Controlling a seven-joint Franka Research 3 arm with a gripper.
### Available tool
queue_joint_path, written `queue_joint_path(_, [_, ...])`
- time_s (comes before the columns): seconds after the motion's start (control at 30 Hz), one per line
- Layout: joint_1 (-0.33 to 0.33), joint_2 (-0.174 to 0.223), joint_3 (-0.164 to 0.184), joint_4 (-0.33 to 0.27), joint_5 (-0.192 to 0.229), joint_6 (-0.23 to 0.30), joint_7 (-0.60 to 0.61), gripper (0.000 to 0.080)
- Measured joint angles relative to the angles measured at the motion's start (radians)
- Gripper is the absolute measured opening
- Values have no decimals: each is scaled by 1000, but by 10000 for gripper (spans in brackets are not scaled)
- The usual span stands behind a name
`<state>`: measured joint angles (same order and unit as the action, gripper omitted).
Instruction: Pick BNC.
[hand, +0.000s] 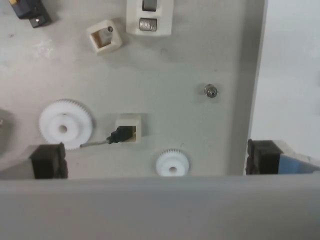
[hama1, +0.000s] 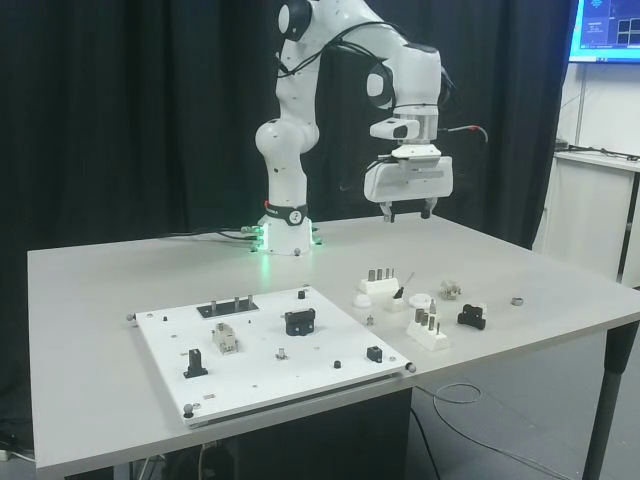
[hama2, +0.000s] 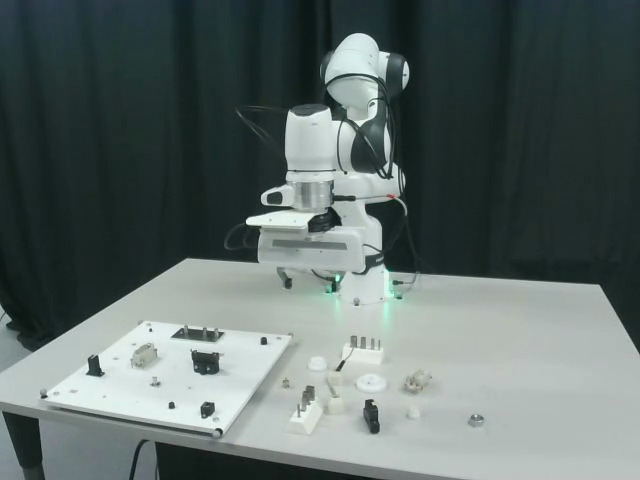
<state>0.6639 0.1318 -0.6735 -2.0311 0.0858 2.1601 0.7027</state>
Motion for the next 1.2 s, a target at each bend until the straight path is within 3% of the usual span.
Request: queue_joint_path(1.2, [-3, 0, -3, 0, 0, 0, 57, 800])
